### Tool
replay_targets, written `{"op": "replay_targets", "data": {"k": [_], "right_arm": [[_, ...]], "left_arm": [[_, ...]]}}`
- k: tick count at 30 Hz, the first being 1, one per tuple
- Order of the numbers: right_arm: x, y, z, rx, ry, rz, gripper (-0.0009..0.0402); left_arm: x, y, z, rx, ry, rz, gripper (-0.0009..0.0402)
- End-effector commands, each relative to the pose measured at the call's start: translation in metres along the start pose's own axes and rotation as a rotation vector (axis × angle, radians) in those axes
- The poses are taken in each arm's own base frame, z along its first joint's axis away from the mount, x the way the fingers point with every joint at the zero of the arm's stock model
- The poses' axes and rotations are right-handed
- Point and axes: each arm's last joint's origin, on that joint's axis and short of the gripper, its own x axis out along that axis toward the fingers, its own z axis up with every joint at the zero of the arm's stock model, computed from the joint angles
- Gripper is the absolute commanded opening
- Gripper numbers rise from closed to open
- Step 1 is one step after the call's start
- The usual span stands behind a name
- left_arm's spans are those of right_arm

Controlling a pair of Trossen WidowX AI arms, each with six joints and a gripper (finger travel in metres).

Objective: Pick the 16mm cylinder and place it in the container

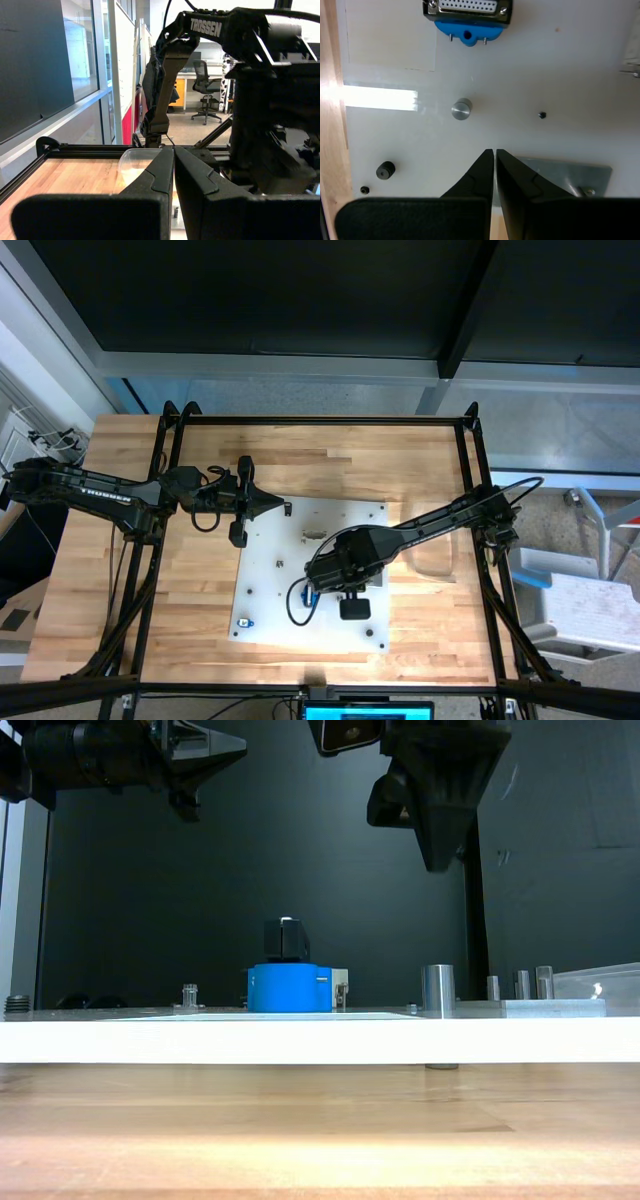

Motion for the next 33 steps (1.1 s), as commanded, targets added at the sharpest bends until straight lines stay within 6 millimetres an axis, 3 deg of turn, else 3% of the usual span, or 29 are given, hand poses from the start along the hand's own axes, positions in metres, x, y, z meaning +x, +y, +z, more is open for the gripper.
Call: {"op": "replay_targets", "data": {"k": [1, 14, 19, 33], "right_arm": [[0.004, 0.004, 0.001, 0.006, -0.006, 0.003, 0.003], [0.004, 0.01, 0.001, 0.041, -0.024, -0.008, 0.0124], [0.017, 0.014, 0.004, 0.041, -0.001, -0.015, 0.0153], [0.024, 0.017, 0.004, 0.062, -0.021, -0.017, 0.0171]], "left_arm": [[0.0, 0.0, 0.0, 0.0, 0.0, 0.0, 0.0], [0.0, 0.0, 0.0, 0.0, 0.0, 0.0, 0.0], [0.0, 0.0, 0.0, 0.0, 0.0, 0.0, 0.0], [0.0, 0.0, 0.0, 0.0, 0.0, 0.0, 0.0]]}}
